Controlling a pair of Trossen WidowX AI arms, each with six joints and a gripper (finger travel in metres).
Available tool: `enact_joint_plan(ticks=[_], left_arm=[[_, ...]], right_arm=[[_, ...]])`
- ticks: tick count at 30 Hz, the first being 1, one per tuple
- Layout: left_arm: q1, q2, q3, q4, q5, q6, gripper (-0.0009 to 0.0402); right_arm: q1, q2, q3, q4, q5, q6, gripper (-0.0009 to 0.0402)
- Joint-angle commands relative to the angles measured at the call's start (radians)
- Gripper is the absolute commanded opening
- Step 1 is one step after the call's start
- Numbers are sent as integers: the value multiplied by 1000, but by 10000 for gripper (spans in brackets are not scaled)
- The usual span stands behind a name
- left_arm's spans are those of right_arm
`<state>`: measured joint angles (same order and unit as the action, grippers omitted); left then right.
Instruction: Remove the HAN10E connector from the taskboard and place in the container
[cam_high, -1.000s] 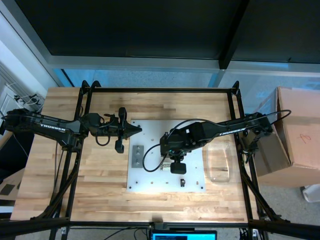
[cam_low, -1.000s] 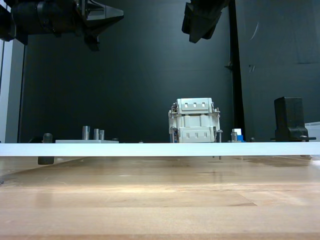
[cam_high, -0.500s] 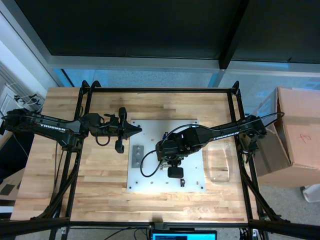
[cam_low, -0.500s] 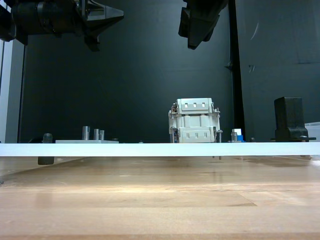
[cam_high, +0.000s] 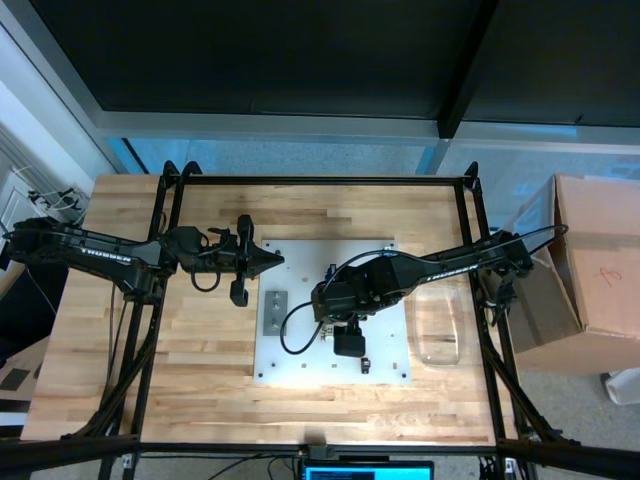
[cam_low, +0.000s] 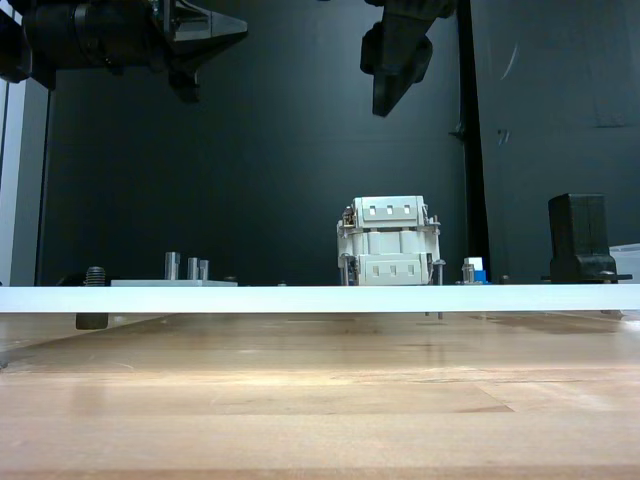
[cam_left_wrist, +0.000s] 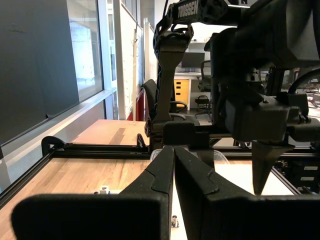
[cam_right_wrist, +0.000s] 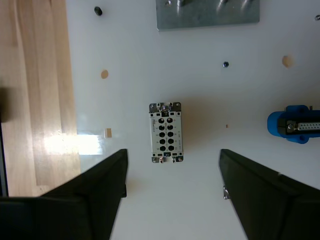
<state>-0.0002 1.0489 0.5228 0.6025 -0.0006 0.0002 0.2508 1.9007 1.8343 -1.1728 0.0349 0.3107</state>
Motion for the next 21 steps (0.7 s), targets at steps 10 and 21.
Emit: enact_joint_plan(ticks=[10,21], left_arm=[[0,0,0,0,0,0,0],[0,0,0,0,0,0,0]], right_arm=[[9,70,-12,10,2,-1,346],[13,149,-12,36,2,-2,361]])
